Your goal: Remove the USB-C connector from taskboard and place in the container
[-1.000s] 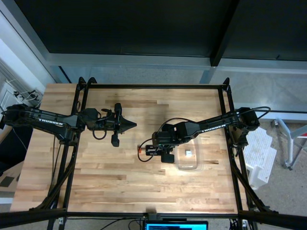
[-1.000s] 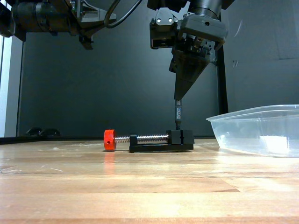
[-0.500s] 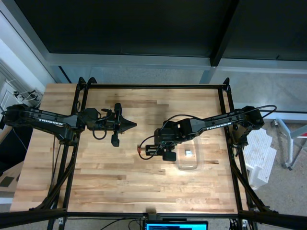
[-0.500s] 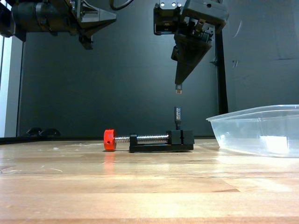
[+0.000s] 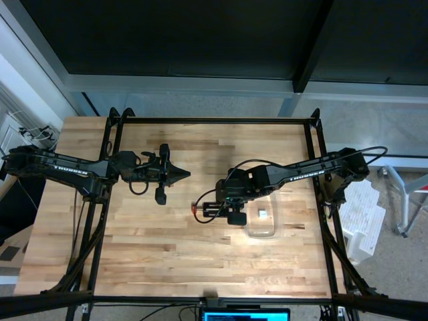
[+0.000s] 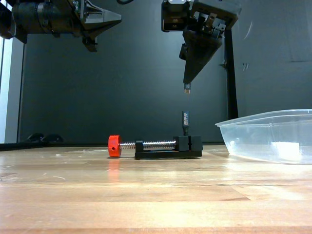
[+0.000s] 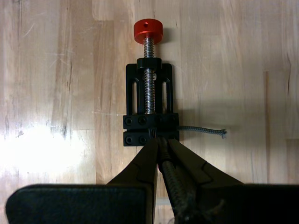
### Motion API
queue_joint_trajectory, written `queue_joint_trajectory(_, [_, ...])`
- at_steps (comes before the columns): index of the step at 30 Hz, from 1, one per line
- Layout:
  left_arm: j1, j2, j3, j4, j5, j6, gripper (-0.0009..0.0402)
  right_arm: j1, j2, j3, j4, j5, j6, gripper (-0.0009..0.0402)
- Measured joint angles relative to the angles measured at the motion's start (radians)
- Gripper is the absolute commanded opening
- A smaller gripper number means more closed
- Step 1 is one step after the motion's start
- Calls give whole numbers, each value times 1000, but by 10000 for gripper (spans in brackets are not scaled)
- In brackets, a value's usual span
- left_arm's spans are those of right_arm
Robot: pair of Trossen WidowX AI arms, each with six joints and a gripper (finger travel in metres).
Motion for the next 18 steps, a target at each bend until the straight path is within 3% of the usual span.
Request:
queue_joint_trajectory(9, [0, 0, 0, 0, 0, 0, 0, 14, -82, -84, -16, 0, 0, 0])
queue_joint_trajectory(18, [0, 0, 0, 0, 0, 0, 0, 24, -207, -248, -17, 0, 0, 0])
